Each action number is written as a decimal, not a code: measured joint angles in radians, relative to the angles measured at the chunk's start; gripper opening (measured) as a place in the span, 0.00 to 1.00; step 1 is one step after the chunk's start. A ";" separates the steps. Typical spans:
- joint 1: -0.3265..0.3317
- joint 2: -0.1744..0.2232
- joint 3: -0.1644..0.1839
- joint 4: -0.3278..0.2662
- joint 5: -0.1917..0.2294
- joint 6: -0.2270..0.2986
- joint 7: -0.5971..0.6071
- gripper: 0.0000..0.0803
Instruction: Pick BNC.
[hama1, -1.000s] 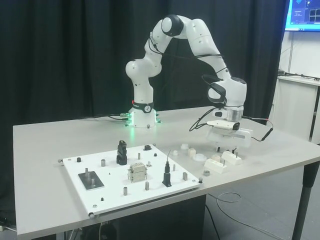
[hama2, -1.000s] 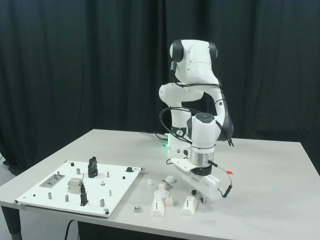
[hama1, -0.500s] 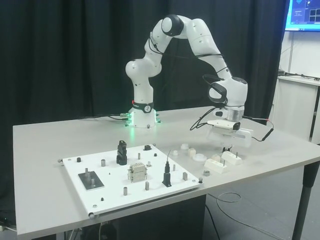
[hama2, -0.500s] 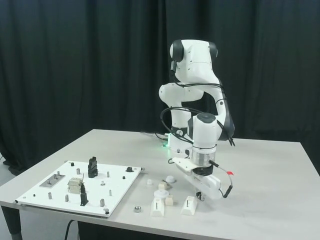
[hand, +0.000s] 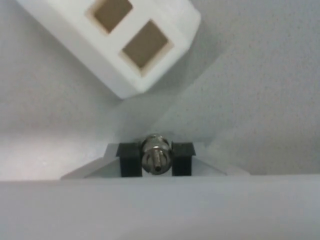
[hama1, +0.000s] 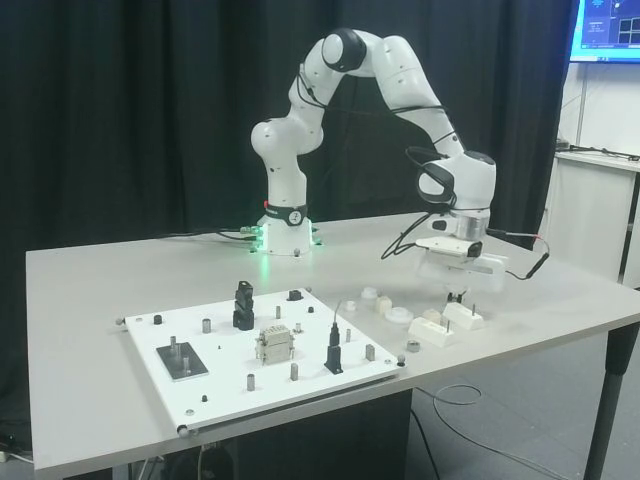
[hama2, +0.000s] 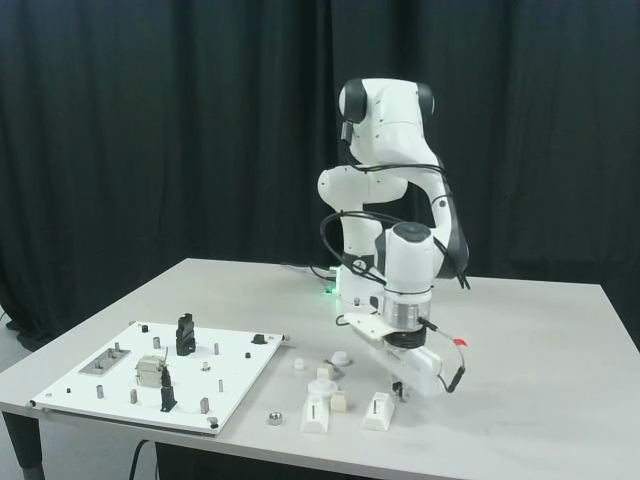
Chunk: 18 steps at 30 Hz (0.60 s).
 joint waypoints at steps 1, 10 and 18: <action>-0.001 -0.004 0.000 0.000 -0.001 -0.002 -0.001 0.16; -0.011 -0.053 -0.002 0.002 -0.018 -0.048 -0.013 0.15; -0.017 -0.084 -0.003 0.003 -0.029 -0.084 -0.024 0.15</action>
